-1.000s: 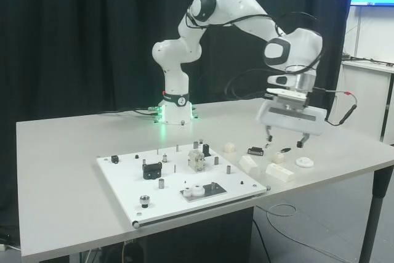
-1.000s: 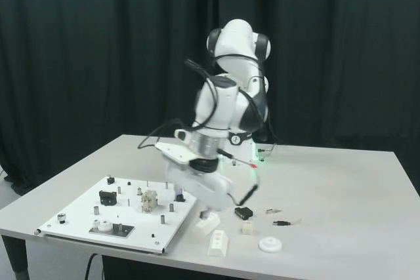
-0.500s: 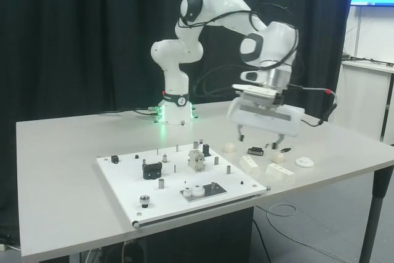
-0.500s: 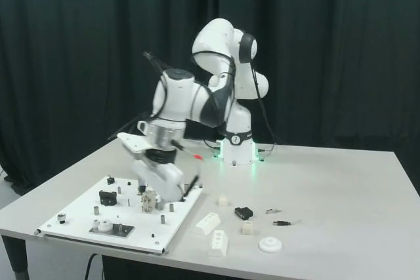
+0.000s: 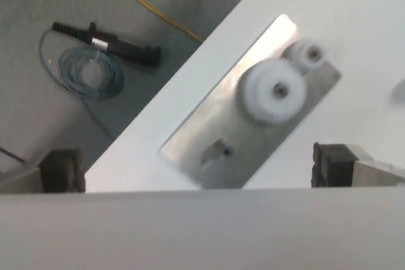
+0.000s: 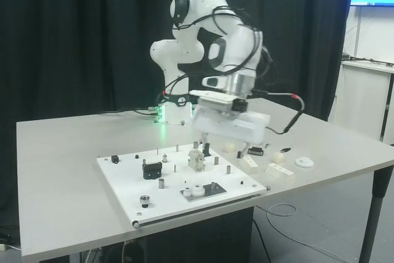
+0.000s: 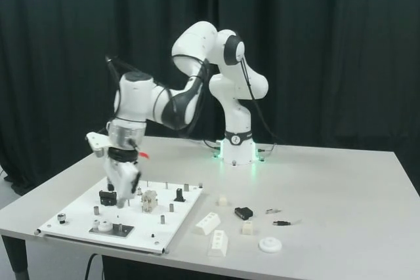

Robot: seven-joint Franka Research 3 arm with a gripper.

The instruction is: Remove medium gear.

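Swinging across from the far side of the surface (image 6: 61, 152), where the loose white blocks (image 6: 280, 172) and a white disc (image 6: 304, 162) lie, the arm has carried its end effector (image 7: 122, 196) over the white board (image 6: 123, 189) within the last second, so that it now hangs above the board's front part instead of over the scattered parts. That puts the medium gear (image 5: 273, 92) under the wrist camera: it sits on the grey metal plate (image 5: 253, 150) near the board's front edge, pressed on its post, with a smaller white gear (image 5: 309, 55) touching it on one side and a bare post (image 5: 217, 151) standing on the plate on the other. In the first room view the same plate (image 6: 212, 194) shows with the two white gears (image 6: 194, 191) side by side. The fingers (image 5: 330, 162) stand wide apart, nothing between them, and the gear lies off to one side of the line between them rather than centred in the gap. My reading is that the approach is nearly over but the removal itself has not begun: the end effector seems to need a small sideways correction, then a descent so the fingers straddle the larger gear alone. The neighbouring gear is the likely trouble, since a finger coming down on that side could catch it.
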